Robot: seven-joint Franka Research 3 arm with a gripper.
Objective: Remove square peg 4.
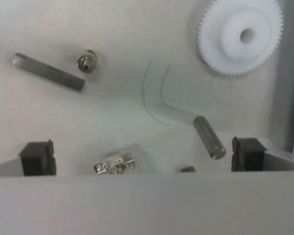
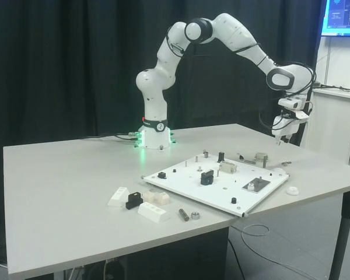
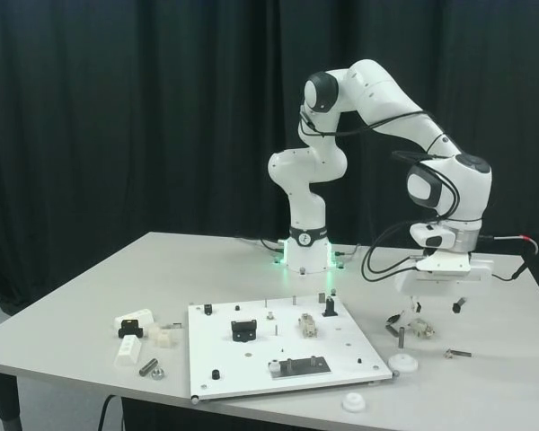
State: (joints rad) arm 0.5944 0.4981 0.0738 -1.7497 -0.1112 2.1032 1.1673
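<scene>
My gripper is open, its two black fingertips wide apart with nothing between them. It hangs low over the grey table, beside the white board, in the second room view and the first room view. Below it lie loose parts: a long grey bar, a short round grey peg close to one fingertip, and a small metal connector. Thin pegs stand on the board. I cannot tell which piece is square peg 4.
A white gear and a small metal bolt lie on the table under the gripper. White and black blocks sit past the board's other side. Two white discs rest near the table's front edge.
</scene>
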